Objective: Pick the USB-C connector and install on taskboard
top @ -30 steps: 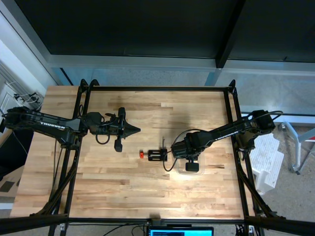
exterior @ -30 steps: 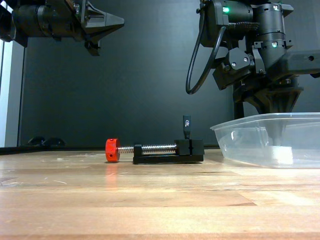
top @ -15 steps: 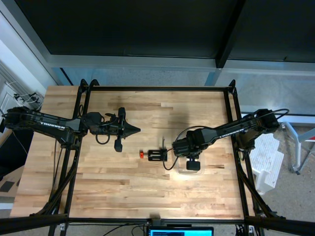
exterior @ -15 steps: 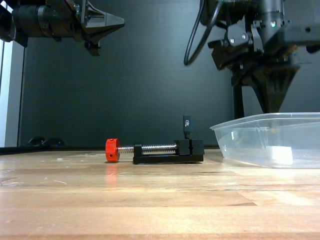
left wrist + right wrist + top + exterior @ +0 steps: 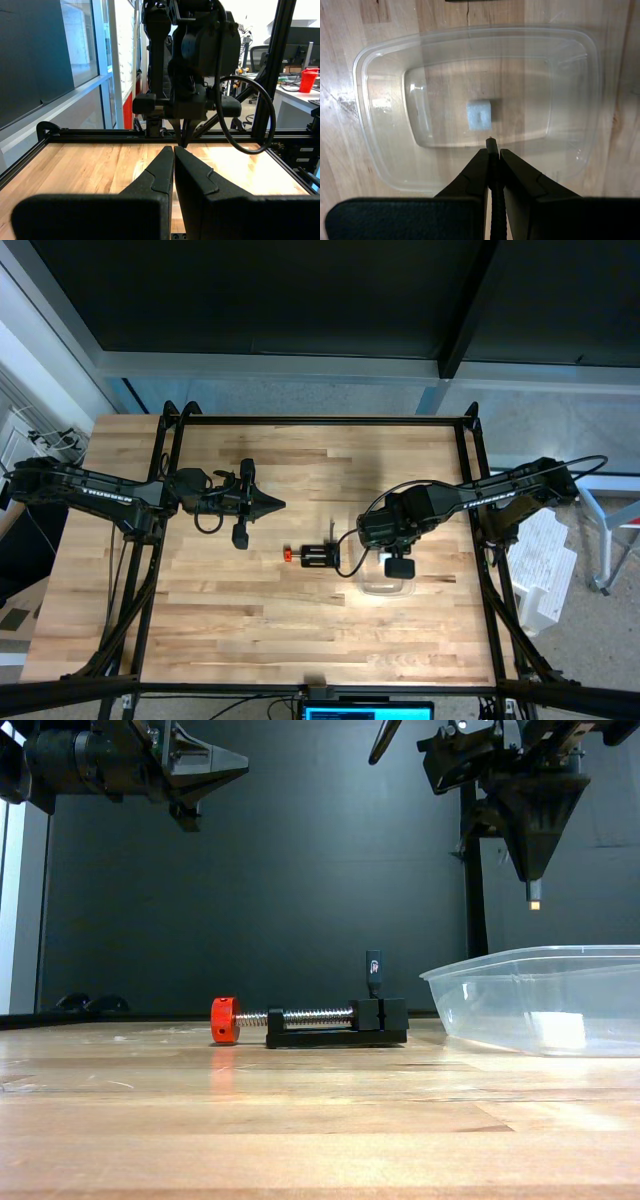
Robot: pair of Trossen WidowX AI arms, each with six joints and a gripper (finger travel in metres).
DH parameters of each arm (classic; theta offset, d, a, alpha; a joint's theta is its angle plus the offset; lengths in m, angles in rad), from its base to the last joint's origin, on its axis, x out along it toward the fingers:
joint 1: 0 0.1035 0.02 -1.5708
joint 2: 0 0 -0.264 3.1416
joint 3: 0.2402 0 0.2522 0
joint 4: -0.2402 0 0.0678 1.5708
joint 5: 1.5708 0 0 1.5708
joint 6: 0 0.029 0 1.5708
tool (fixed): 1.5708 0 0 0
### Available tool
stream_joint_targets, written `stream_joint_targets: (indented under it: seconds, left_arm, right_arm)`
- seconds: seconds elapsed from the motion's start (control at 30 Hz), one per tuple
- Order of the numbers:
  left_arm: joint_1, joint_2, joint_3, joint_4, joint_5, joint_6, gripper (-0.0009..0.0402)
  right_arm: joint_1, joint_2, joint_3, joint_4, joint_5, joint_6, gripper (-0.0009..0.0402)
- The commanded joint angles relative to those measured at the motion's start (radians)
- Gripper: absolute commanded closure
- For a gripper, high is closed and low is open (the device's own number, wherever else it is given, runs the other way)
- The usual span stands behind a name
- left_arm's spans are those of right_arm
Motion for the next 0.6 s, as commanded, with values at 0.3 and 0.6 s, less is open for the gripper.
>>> stream_joint_targets:
  seconds: [0.3,0.6]
  left_arm:
    - [0.000,0.000,0.000,0.001,0.000,0.000,0.0393]
    - [0.000,0.000,0.000,0.000,0.000,0.000,0.0393]
  right_arm:
    - [-0.011,0.030,0.020,0.005,0.008,-0.002,0.0393]
    - [-0.027,0.152,0.132,0.009,0.009,-0.029,0.0393]
